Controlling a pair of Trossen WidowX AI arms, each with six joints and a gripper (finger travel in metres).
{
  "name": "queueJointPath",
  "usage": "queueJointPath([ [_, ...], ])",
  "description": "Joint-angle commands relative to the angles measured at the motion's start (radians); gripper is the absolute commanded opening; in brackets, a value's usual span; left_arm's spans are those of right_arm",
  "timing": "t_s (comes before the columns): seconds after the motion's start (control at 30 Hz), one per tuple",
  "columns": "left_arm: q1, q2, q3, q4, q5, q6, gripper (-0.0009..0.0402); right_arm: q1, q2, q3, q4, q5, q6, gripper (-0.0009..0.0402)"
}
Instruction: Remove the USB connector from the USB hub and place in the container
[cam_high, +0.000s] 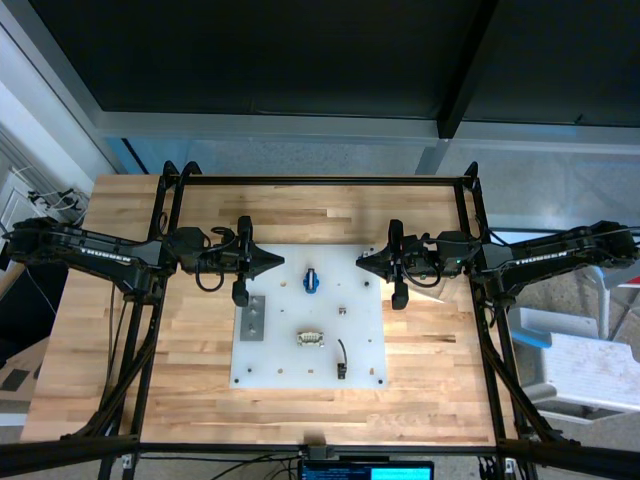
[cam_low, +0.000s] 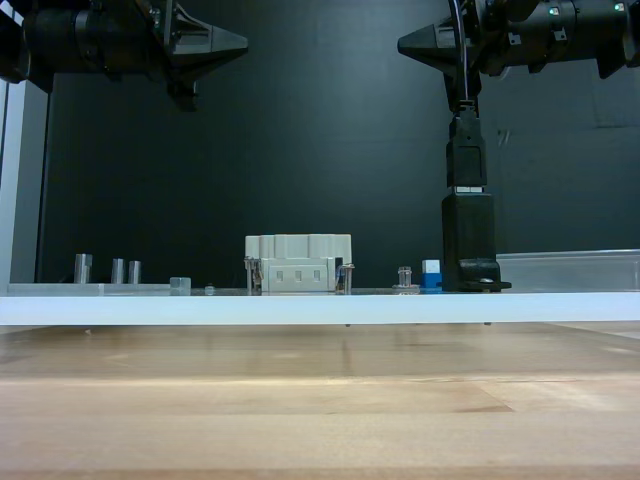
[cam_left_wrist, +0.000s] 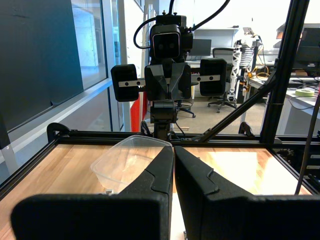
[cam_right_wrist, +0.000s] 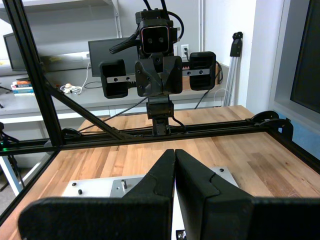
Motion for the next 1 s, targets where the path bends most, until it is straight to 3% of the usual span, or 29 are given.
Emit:
queueJointPath([
  [0.03, 0.001, 0.0, 0.0, 0.0, 0.001, 0.0, 0.0001, 0.0, 0.0, 0.0, 0.0, -0.002, 0.0, 0.0],
  [0.7, 0.0, 0.001, 0.0, 0.0, 0.0, 0.0, 0.0001, 0.0, 0.0, 0.0, 0.001, -0.003, 0.001, 0.0],
  [0.8, 0.0, 0.001, 0.0, 0.0, 0.0, 0.0, 0.0001, 0.002, -0.001, 0.003, -0.008, -0.033, 0.006, 0.0],
  [1.0, 0.001, 0.0, 0.0, 0.0, 0.001, 0.0, 0.0001, 0.013, 0.001, 0.119, -0.281, -0.033, 0.028, 0.0],
])
